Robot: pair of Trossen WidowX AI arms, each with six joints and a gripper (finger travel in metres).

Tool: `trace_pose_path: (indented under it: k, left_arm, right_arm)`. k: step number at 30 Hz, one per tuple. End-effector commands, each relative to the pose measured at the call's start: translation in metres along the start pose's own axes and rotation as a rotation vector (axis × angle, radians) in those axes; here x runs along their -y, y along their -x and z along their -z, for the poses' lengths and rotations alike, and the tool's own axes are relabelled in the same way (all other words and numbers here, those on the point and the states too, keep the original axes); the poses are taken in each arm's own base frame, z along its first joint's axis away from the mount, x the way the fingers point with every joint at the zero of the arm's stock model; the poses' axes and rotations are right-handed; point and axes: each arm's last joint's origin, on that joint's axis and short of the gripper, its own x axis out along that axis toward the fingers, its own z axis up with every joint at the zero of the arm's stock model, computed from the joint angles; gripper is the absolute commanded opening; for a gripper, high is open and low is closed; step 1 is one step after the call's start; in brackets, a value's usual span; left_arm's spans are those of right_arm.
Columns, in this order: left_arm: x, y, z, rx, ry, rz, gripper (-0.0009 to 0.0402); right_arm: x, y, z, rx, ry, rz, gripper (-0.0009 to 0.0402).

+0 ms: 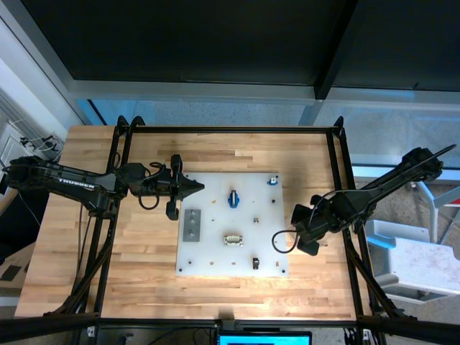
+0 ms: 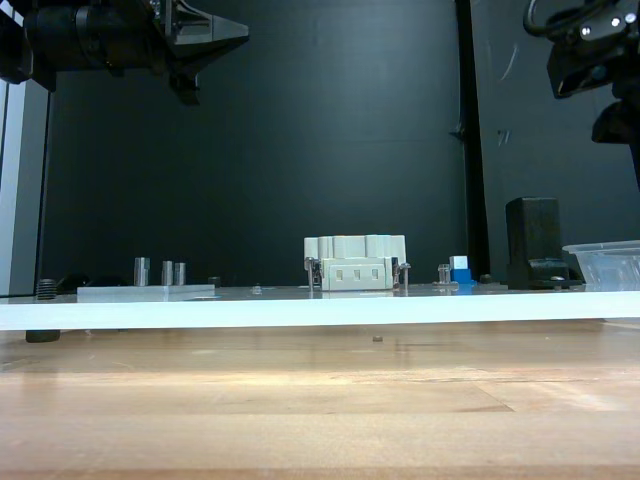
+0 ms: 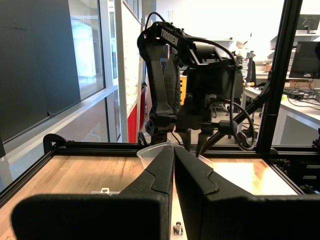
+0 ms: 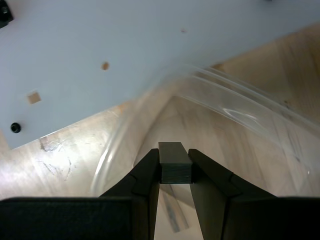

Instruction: Pick the 16mm bar from the taskboard and place it in the container

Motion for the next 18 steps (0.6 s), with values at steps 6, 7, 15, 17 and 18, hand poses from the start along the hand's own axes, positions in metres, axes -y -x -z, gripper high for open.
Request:
trace_pose_path:
  k: [6,7,15,17,18]
  left_arm:
    - [0.000,0.000,0.000,0.001,0.000,0.000,0.0000]
    - [0.000,0.000,0.000,0.001,0.000,0.000,0.0000]
    - [0.000,0.000,0.000,0.000,0.000,0.000,0.0000]
    - [0.000,0.000,0.000,0.001,0.000,0.000,0.0000]
    - [0.000,0.000,0.000,0.001,0.000,0.000,0.0000]
  right_arm:
    - [0.023,-0.007,0.012,-0.002,-0.074,0.018,0.0006]
    - [0.026,-0.008,0.013,-0.003,-0.079,0.020,0.0006]
    - [0.041,-0.017,0.023,-0.022,-0.103,0.041,0.0025]
    - [0.043,-0.019,0.024,-0.027,-0.108,0.049,0.0036]
    - [0.043,-0.019,0.024,-0.030,-0.108,0.053,0.0042]
